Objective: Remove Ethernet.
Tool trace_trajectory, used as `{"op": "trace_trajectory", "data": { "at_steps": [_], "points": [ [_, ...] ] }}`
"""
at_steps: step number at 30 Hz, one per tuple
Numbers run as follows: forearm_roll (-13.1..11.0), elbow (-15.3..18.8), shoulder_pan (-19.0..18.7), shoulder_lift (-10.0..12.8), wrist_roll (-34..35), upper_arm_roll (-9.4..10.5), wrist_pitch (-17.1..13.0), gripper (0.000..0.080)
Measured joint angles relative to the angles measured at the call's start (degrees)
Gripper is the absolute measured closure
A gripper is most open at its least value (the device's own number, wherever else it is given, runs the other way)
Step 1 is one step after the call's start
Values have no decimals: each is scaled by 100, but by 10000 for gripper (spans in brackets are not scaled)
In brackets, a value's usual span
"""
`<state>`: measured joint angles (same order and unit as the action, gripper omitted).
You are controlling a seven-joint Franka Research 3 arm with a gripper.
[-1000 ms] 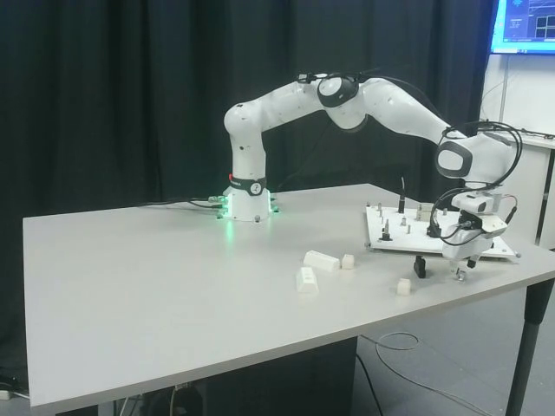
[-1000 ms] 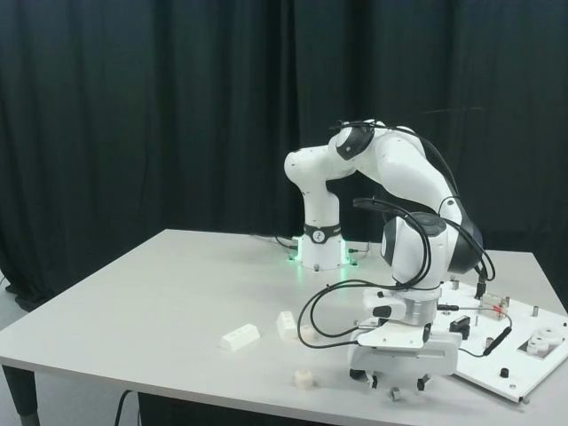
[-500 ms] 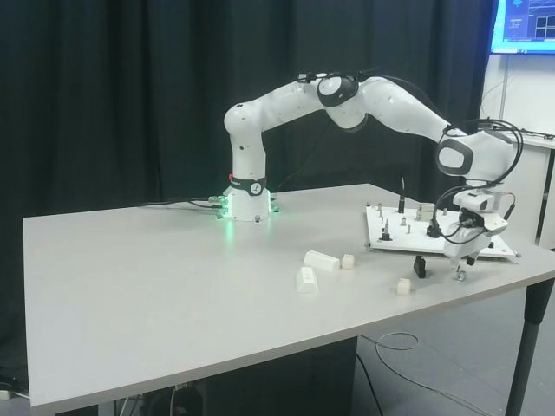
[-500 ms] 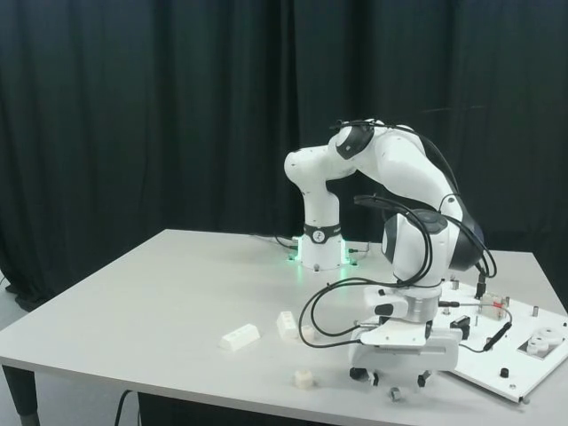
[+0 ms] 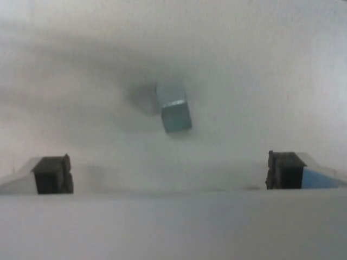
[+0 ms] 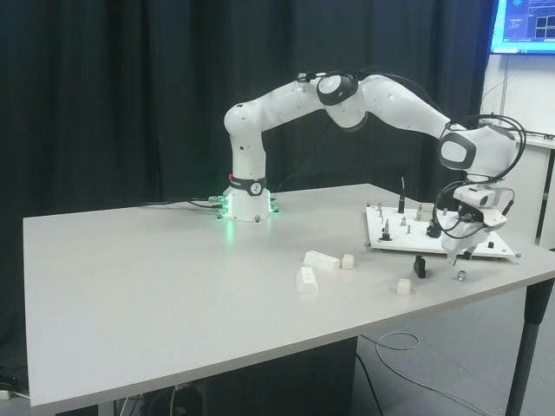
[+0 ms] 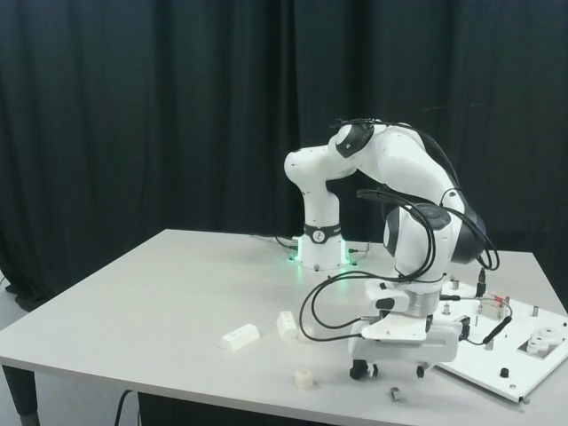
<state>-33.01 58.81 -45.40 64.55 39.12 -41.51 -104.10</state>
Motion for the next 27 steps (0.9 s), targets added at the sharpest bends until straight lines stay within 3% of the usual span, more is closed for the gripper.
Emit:
{"op": "trace_trajectory", "data": {
  "at_steps": [12,27],
  "points": [
    [87,-47,-23,-210,-25,-26,693,3],
    [363,-47,-51,-342,-289,-26,1299,3]
  ]
}}
